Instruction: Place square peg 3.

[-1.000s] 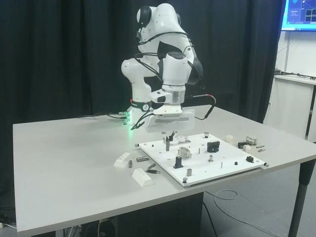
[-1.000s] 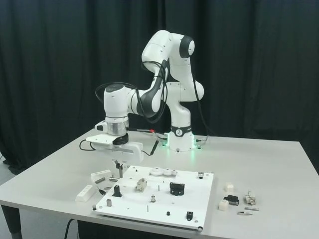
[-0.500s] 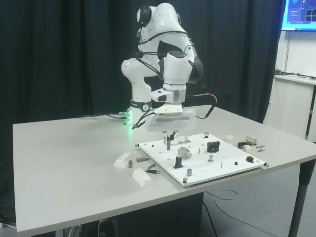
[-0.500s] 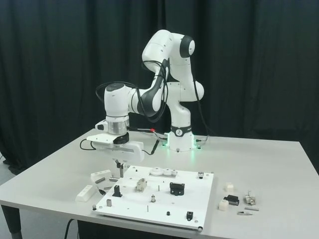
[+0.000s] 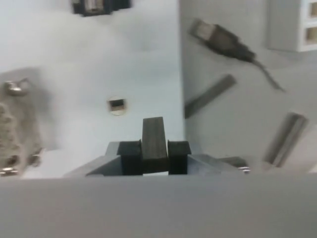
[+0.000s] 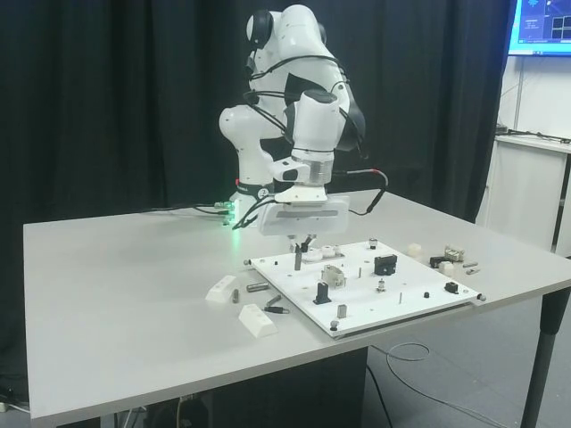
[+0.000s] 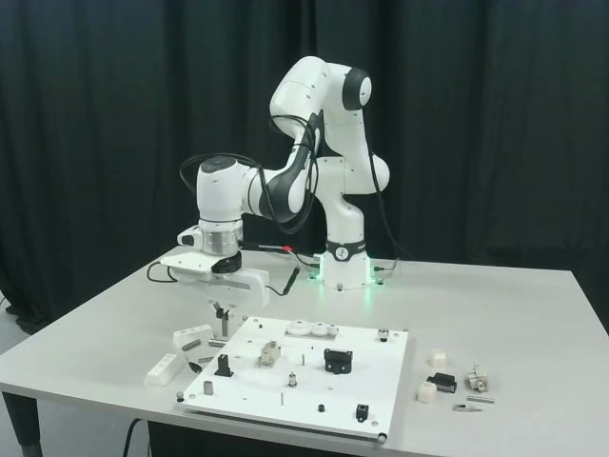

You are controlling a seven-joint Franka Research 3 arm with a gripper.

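**Peg held above the board's edge**

The gripper (image 5: 154, 157) has its two black fingers (image 5: 130, 156) clenched on square peg 3 (image 5: 153, 138), a dark bar standing upright between them. In the room views the peg (image 6: 296, 259) hangs from the gripper (image 7: 221, 314) just above the white board (image 6: 401, 308), over the board's edge that faces the loose parts on the grey table (image 6: 116, 294). It is not touching the board.

In the wrist view, a small square hole (image 5: 117, 104) in the board (image 5: 94, 59) lies near the peg's tip, apart from it. The board's edge runs just beside the peg. Past that edge, on the table (image 5: 233, 54), lie a cable plug (image 5: 218, 37) and two dark bars (image 5: 210, 95) (image 5: 286, 137), all well clear of the fingers.

In the second room view, the white arm (image 7: 314, 143) reaches from its base at the table's far edge down to the board's corner (image 7: 238, 328). Two white blocks (image 7: 164, 368) (image 7: 192, 335) sit on the table just beside that side of the board.
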